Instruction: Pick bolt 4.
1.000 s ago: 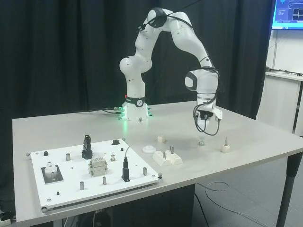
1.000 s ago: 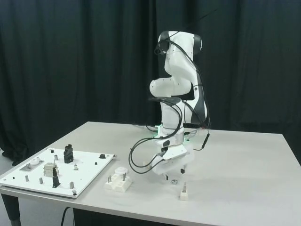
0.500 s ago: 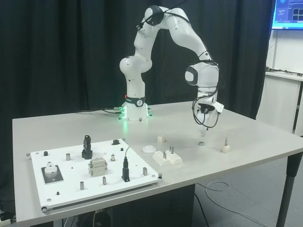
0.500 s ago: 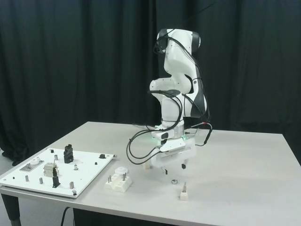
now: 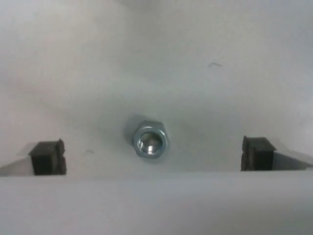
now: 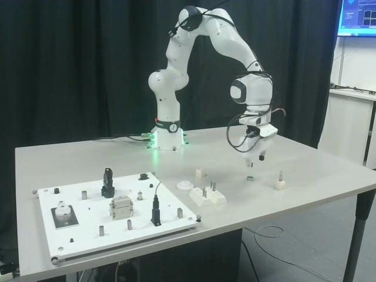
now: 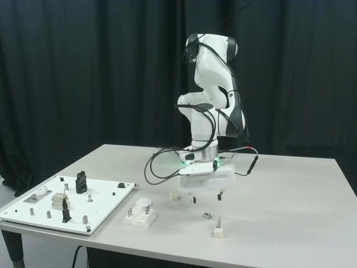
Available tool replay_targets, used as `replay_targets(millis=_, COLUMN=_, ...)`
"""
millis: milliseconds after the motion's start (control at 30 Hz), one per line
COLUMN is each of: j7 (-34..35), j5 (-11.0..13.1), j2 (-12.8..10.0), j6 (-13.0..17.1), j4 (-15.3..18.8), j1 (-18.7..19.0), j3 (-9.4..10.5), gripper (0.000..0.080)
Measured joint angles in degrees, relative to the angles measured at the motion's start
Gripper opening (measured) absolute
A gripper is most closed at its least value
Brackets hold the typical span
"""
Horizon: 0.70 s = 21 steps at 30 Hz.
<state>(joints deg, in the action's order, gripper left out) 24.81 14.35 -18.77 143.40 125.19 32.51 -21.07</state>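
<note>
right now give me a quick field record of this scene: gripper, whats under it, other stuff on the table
gripper: open, holding nothing, raised above the table
under gripper: a hex nut lying flat on the table, between the fingertips in the wrist view
nut contact: none, fingers apart from it
nearby: small white block with an upright pin; white double holder with two pins
far side: white board of parts

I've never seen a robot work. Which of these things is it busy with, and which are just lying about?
In the job:
gripper, open, above the table
nut, below it

Lying about:
white board of parts
white blocks
small holder
</note>
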Motion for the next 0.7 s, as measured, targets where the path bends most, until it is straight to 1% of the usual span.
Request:
replay_targets(millis=100, j7=7.1, j5=0.0, j2=0.1, j6=-0.4, j4=-0.3, j1=0.0, j3=-0.45, gripper=0.08)
replay_targets(millis=167, j7=13.1, j5=0.0, j2=0.1, j6=-1.0, j4=-0.7, j1=0.0, j3=-0.8, gripper=0.08)
replay_targets(millis=300, j7=26.8, j5=-0.6, j2=0.2, j6=-2.1, j4=-1.4, j1=0.0, j3=-1.5, gripper=0.08)
replay_targets(millis=433, j7=41.2, j5=-1.4, j2=0.2, j6=-2.6, j4=-1.9, j1=0.0, j3=-1.93, gripper=0.08)
replay_targets(millis=600, j7=59.2, j5=-2.7, j2=0.3, j6=-3.3, j4=-2.4, j1=0.0, j3=-2.09, gripper=0.08)
replay_targets(millis=700, j7=67.9, j5=-3.7, j2=0.3, j6=-3.4, j4=-2.5, j1=0.0, j3=-2.09, gripper=0.08)
